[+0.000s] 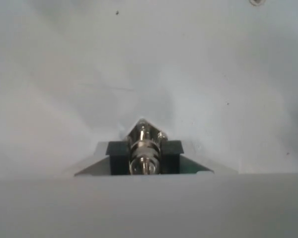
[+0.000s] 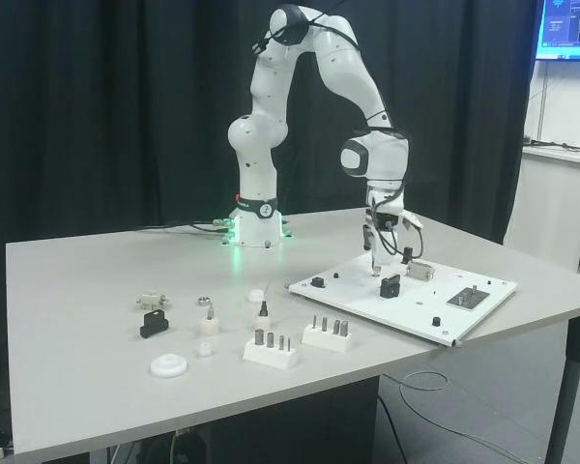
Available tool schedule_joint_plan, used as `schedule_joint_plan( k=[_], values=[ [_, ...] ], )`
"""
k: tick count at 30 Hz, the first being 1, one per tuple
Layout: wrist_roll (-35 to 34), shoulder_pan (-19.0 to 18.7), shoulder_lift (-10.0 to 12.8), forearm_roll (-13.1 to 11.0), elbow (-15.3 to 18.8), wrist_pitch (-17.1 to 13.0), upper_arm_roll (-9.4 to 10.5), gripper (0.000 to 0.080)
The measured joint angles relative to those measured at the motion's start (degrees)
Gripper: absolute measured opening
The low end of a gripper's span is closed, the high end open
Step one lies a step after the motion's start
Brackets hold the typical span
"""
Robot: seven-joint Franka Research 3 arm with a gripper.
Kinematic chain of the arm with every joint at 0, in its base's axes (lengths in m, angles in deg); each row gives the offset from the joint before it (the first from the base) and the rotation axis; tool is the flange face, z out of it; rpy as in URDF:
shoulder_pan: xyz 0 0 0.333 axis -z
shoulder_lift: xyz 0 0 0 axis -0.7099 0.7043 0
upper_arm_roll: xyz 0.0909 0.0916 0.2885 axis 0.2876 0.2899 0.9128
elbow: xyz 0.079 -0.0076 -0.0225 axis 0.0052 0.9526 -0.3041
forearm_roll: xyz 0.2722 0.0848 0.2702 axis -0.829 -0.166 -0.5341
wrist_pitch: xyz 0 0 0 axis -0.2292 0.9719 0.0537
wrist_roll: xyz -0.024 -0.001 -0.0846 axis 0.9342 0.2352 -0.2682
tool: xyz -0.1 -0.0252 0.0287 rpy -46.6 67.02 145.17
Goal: Insert BNC.
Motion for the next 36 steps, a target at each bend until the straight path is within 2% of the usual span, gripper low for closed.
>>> schedule_joint_plan(
  k=[36],
  values=[
    [26.81,0.04,0.03,0.03,-0.04,-0.03,0.02,0.0121]
  ],
)
